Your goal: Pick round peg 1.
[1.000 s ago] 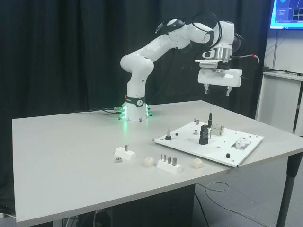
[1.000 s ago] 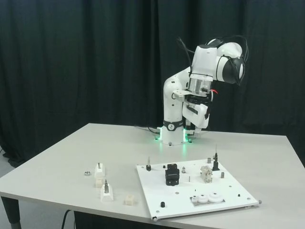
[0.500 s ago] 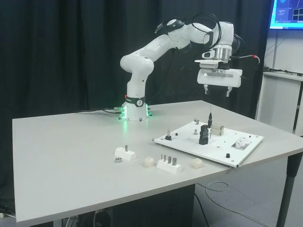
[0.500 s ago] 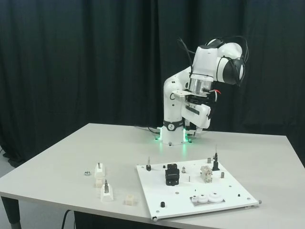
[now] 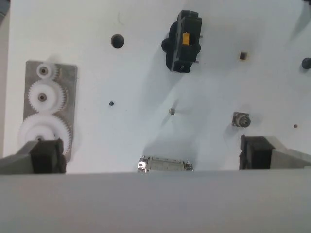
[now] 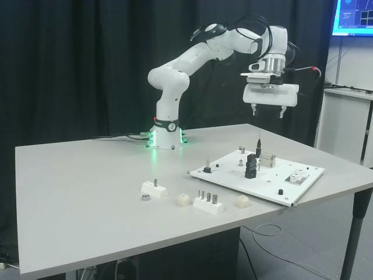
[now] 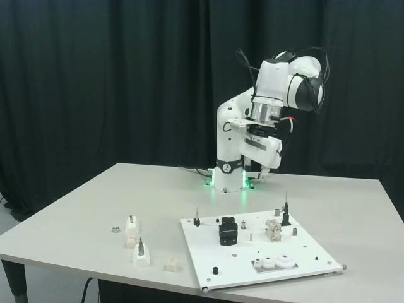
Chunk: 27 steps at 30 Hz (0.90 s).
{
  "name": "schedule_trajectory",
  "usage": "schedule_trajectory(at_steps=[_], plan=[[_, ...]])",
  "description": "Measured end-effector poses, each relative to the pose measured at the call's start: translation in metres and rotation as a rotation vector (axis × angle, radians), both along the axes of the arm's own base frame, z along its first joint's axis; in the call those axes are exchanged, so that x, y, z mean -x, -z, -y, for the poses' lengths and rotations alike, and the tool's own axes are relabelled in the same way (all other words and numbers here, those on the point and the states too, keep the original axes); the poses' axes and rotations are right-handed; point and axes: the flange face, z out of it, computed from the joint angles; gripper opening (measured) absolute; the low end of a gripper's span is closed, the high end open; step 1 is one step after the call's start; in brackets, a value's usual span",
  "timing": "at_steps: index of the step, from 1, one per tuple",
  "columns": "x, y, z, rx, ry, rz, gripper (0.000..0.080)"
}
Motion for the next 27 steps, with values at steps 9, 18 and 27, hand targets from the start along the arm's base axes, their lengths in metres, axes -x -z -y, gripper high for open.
schedule_trajectory(at_steps=[9,18,27], plan=[[0.0009,-0.0021,-0.0012,0.002,-0.018,0.004,0.0800],[0.0017,-0.0038,-0.0020,0.004,-0.033,0.005,0.0800],[0.0020,-0.0045,0.0001,0.025,-0.154,-0.010,0.0800]])
